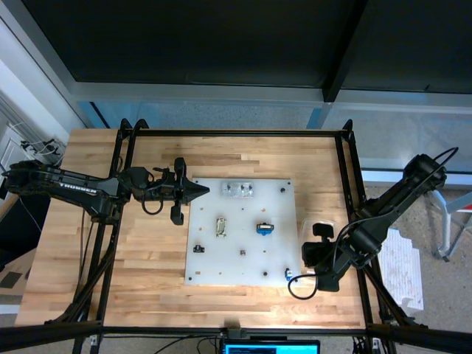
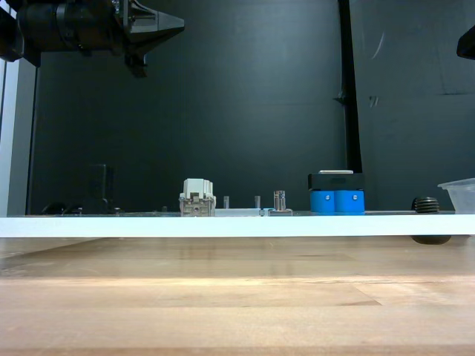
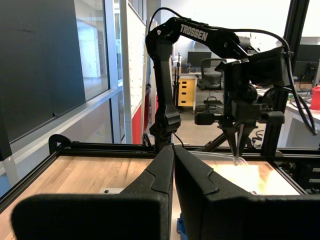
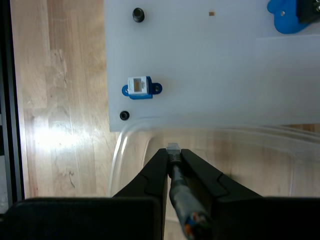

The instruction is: Pick the RJ45 connector and install on taskboard

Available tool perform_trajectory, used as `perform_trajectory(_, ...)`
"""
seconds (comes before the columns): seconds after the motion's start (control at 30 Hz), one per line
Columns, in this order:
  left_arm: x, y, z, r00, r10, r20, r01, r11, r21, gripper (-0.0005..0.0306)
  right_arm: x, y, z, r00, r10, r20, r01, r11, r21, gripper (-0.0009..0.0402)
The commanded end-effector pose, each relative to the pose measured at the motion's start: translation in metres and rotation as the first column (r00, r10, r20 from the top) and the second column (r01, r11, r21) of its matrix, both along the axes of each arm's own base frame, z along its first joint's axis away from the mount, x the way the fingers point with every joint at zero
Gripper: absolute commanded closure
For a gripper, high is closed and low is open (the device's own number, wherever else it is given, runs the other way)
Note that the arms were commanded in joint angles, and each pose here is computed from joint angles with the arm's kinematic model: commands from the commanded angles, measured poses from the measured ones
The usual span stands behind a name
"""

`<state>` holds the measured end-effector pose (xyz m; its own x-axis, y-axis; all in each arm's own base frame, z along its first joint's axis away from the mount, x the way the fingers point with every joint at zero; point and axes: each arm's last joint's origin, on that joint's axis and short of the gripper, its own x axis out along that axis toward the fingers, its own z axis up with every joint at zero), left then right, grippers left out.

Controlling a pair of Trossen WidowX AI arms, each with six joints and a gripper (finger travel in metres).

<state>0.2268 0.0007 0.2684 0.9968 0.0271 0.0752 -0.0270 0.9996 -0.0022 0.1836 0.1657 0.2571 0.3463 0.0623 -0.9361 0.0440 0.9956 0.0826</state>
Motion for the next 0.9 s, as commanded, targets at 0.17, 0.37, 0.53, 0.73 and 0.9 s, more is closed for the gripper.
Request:
perform_trajectory(0.17, 0.000, 0.000, 0.000, 1.000, 0.000, 0.001, 0.000, 1.000, 0.000, 0.0300, 0.015, 0.012, -0.003, 1.000, 0.011, -0.003, -0.011, 1.000, -0.009, 0.0393)
perform_trajectory(0.37, 0.000, 0.000, 0.000, 1.000, 0.000, 0.001, 0.000, 1.000, 0.000, 0.0300, 0.026, 0.017, -0.003, 1.000, 0.001, 0.000, -0.001, 1.000, -0.009, 0.0393)
perform_trajectory(0.53, 0.000, 0.000, 0.000, 1.000, 0.000, 0.001, 0.000, 1.000, 0.000, 0.0300, 0.038, 0.021, -0.005, 1.000, 0.002, 0.006, -0.002, 1.000, -0.009, 0.0393)
perform_trajectory(0.73, 0.000, 0.000, 0.000, 1.000, 0.000, 0.001, 0.000, 1.000, 0.000, 0.0300, 0.050, 0.025, -0.013, 0.999, 0.008, 0.032, -0.008, 1.000, 0.005, 0.0393)
perform_trajectory(0.9, 0.000, 0.000, 0.000, 1.000, 0.000, 0.001, 0.000, 1.000, 0.000, 0.0300, 0.052, 0.025, -0.016, 1.000, 0.015, 0.019, -0.015, 1.000, -0.006, 0.0393)
